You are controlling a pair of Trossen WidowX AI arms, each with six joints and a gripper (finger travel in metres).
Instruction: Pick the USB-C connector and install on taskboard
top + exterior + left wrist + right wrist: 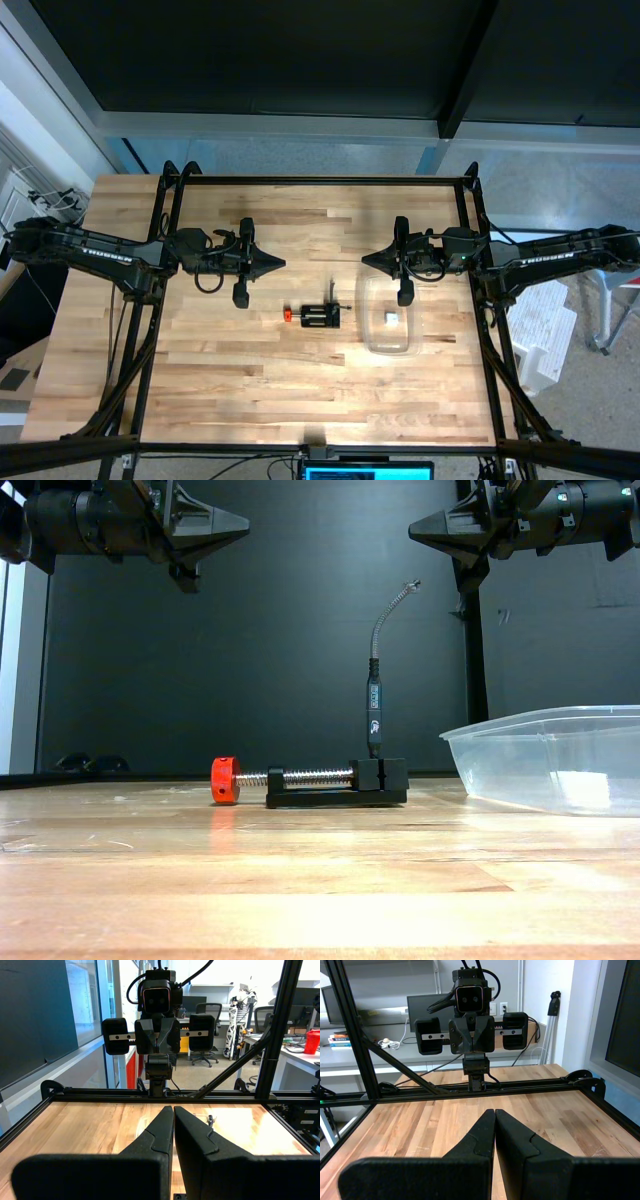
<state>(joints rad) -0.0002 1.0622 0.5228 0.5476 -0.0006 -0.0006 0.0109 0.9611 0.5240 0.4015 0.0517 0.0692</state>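
You are holding the left gripper (278,264) level, high above and left of the taskboard (318,316), its tapered black fingers pressing together. The right gripper (366,262) is mirroring it high to the taskboard's right, likewise closed. The USB-C connector (373,712), slim and dark, seems to be standing upright in the taskboard's black end block.
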